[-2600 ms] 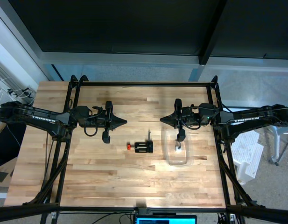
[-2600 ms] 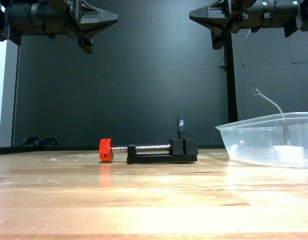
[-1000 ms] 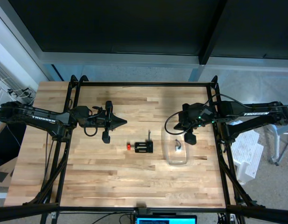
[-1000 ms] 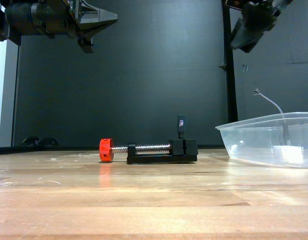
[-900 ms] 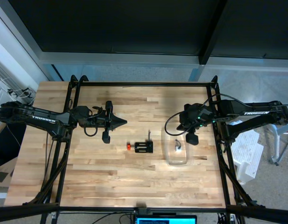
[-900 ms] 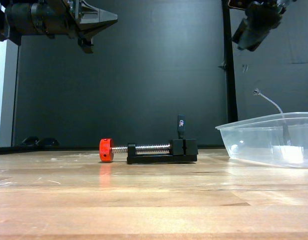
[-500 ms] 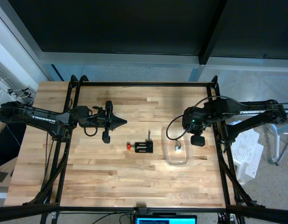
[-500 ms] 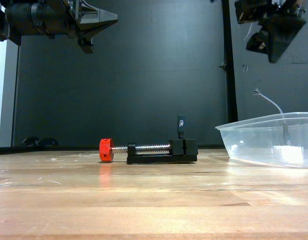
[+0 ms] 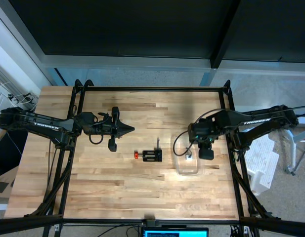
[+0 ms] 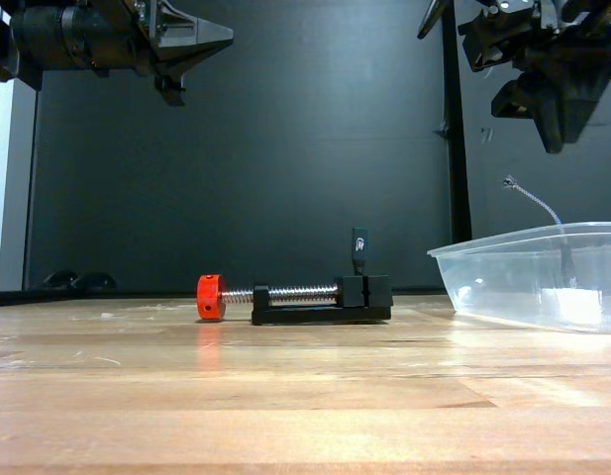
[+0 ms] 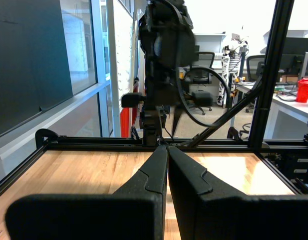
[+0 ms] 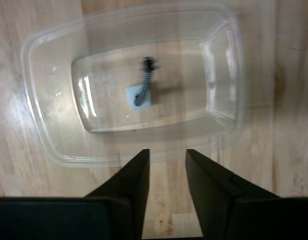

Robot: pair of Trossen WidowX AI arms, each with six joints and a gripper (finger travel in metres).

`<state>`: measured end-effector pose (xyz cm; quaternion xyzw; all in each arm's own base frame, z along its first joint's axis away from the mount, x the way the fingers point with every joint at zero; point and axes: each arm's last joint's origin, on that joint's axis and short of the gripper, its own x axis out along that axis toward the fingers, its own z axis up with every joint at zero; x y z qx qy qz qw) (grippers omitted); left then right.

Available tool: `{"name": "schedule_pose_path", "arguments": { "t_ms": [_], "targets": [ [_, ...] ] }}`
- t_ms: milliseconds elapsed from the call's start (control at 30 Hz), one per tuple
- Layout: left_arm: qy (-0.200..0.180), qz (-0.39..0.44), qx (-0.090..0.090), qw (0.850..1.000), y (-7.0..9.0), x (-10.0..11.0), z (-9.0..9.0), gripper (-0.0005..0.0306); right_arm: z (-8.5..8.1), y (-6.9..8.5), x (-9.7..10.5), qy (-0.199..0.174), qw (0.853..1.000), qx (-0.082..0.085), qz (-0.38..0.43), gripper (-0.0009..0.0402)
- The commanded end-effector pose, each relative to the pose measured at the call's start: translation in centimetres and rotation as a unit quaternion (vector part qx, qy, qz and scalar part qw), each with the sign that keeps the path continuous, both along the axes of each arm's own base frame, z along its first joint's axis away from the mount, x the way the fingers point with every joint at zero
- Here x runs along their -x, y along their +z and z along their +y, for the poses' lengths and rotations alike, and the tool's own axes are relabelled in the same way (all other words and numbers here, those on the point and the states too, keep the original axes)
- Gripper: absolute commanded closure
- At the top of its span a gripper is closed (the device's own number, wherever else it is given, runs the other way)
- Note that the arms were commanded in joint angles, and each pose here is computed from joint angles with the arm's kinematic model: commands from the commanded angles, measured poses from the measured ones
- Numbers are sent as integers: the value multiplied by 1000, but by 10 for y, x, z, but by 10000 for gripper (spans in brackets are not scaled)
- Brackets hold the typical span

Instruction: Pick the USB-C connector and install on taskboard

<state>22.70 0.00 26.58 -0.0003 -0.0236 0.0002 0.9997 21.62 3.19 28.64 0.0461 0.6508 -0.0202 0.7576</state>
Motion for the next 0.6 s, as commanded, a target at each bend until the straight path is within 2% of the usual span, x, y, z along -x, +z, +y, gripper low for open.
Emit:
{"name": "schedule_pose_path", "arguments": {
  "t_ms": [33, 300, 600],
  "targets": [
    [0, 0, 0, 1000, 0, 0, 0, 300, 5, -6, -3, 1, 1000, 16, 3, 248],
    [0, 0, 0, 1000, 0, 0, 0, 300, 9, -16, -11, -12, 1000, 12, -6, 189],
    [0, 0, 0, 1000, 0, 0, 0, 300, 16, -32, -24, -5, 1000, 16, 0, 177]
  ]
}}
